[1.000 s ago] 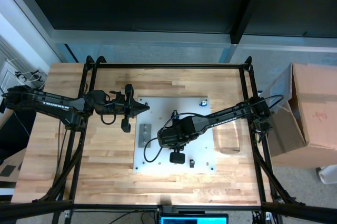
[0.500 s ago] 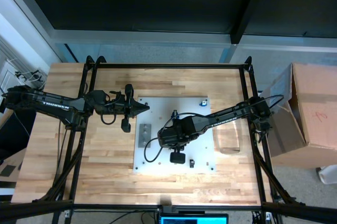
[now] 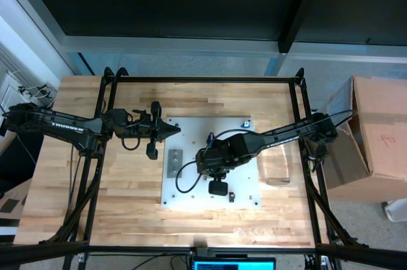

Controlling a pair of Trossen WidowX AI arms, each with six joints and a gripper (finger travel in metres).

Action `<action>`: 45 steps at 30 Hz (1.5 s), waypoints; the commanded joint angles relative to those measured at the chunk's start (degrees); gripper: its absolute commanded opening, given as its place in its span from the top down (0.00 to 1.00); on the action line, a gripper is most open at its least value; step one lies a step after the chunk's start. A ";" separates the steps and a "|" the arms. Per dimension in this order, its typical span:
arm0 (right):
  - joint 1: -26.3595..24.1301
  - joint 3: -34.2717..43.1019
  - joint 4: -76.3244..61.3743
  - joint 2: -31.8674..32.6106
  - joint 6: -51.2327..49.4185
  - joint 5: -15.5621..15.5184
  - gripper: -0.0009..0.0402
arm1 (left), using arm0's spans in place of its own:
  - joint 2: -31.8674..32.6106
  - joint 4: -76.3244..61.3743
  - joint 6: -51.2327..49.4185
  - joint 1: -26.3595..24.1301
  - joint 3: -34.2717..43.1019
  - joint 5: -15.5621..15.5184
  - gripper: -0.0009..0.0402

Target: Remove the HAN10E connector from the taskboard and place in the container

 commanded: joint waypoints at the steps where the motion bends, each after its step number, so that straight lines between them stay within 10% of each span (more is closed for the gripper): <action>1: 0.02 2.08 -2.45 -0.07 0.07 1.92 0.98 | 0.02 0.02 0.00 0.02 0.00 0.00 0.98; 13: 0.07 2.08 -3.74 0.28 -0.24 4.44 0.95 | 0.02 0.02 0.00 0.00 0.00 0.00 0.98; 29: 0.31 2.01 -3.74 1.53 -0.63 4.46 0.34 | 0.02 0.02 0.00 0.00 0.00 0.00 0.98; 45: 0.35 2.84 -4.83 6.05 -0.66 3.82 0.34 | 0.02 0.02 0.00 0.02 0.00 0.00 0.98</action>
